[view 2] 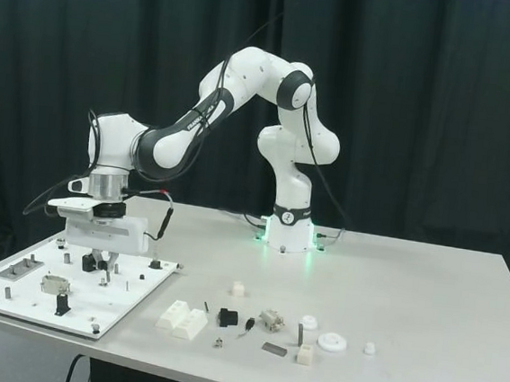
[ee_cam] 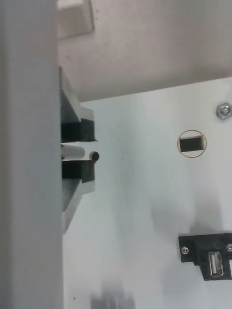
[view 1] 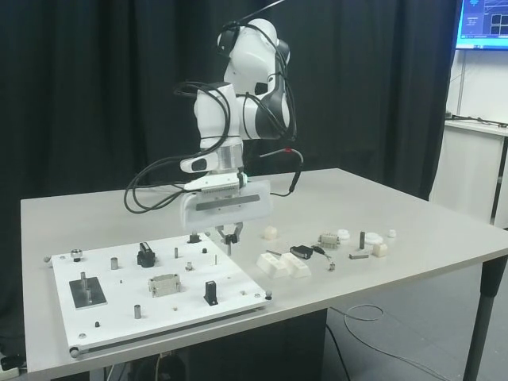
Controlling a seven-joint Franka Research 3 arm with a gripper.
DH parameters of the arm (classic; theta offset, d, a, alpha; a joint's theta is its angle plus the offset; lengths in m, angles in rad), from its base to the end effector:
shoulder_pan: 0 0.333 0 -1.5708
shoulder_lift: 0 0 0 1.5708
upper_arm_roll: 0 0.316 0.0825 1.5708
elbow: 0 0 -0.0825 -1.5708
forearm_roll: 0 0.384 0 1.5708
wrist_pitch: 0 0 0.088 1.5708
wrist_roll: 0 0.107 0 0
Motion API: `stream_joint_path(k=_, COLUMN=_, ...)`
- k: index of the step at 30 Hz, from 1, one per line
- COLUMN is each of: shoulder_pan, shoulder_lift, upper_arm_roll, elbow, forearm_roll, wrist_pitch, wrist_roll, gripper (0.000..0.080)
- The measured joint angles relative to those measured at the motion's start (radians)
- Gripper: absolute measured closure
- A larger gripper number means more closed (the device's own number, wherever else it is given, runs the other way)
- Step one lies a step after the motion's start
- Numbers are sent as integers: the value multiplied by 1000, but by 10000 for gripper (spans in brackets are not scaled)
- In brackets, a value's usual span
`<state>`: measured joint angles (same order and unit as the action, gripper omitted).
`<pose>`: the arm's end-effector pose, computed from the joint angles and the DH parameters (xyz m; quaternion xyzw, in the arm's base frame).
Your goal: Place round peg 2.
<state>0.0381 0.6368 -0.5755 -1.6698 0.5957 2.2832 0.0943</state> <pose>0.6213 -0.2957 0.2892 -0.8976 0.4318 -0.0686 0.0567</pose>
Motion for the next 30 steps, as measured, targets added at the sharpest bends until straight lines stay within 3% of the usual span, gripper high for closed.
stream_joint_path(k=16, shoulder_pan=28, shoulder_lift=0, upper_arm_roll=4, elbow=-8, forearm_roll=0, wrist_pitch=-31, wrist_roll=4, gripper=727)
stream_joint_path(k=30, shoulder_pan=137, shoulder_lift=-3, upper_arm_roll=4, elbow=-43, forearm_roll=0, wrist_pitch=-78, wrist_roll=37, gripper=727)
